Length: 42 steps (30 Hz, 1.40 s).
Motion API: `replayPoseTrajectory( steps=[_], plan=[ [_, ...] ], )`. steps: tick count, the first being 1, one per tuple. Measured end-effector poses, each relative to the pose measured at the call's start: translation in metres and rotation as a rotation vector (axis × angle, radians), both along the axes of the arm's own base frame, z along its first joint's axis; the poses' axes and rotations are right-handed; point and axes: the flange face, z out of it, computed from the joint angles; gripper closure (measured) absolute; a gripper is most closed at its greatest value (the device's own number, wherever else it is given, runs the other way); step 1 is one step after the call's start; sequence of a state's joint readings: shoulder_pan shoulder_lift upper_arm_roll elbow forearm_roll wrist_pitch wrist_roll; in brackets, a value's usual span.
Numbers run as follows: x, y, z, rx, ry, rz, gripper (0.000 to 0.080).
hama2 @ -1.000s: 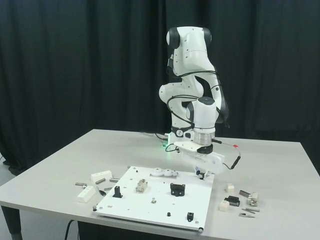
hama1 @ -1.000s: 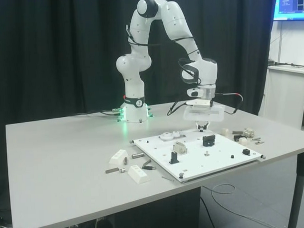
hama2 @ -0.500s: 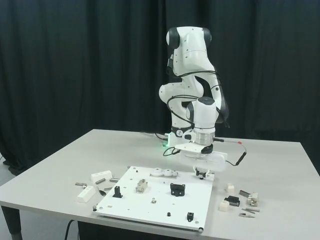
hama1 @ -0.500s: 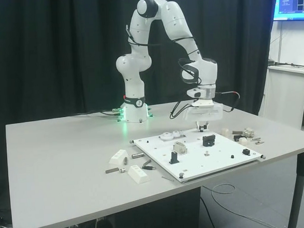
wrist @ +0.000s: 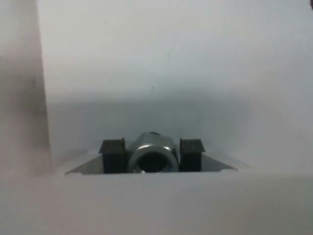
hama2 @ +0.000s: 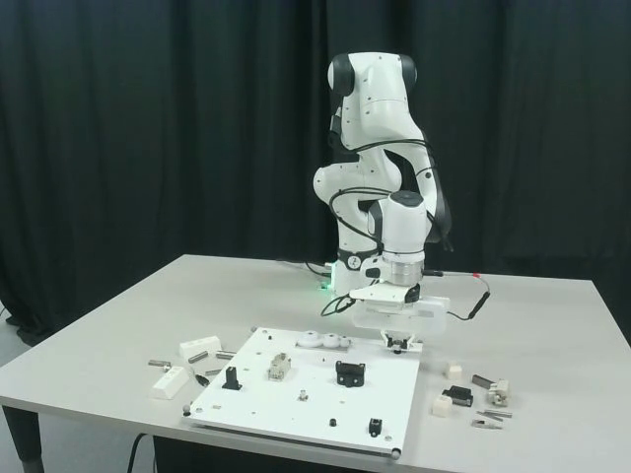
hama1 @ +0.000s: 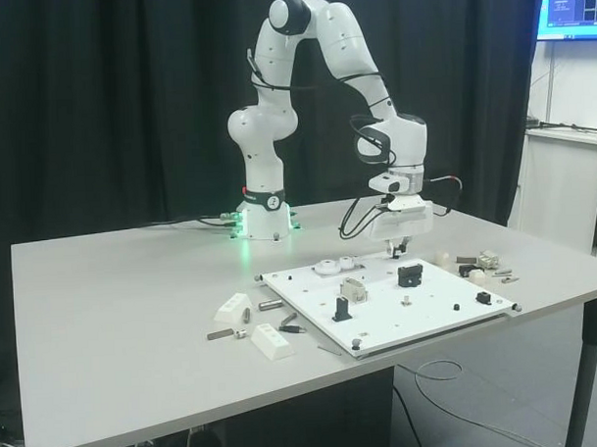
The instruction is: Remove bolt 4.
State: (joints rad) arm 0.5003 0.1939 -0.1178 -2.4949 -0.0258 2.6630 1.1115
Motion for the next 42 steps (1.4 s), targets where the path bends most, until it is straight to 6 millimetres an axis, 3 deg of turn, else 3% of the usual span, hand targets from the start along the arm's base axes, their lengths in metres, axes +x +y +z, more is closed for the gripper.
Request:
replayPoseTrajectory(
  steps=[18, 42],
  plan=[
    [0.0009, -0.0002, 0.0004, 0.005, 0.011, 0.153, 0.0565],
    [0.0033, -0.0012, 0.0025, 0.012, 0.025, 0.158, 0.0565]
  ],
)
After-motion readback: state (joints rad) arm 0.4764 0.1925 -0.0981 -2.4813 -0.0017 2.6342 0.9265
